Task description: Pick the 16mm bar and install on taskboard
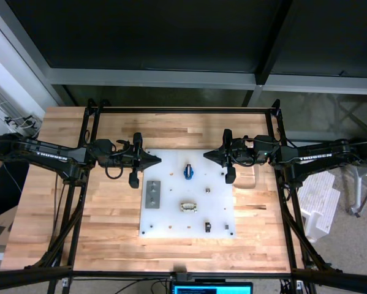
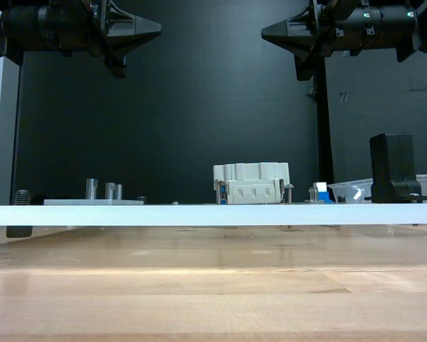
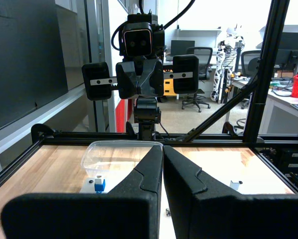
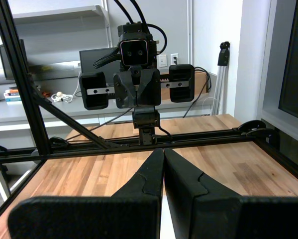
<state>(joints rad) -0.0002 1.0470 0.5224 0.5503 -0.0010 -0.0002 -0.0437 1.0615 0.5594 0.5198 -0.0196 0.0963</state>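
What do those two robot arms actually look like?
Both arms are matte black with white TROSSEN lettering on the forearm. The left end effector, above the far left of the taskboard, and the right end effector, above its far right, each taper to a pointed wedge. Black cables run from a small camera on each wrist.

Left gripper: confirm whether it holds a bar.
No: the left gripper, over the far left part of the taskboard, is shut on nothing, and the right gripper, over its far right part, is shut and empty too.
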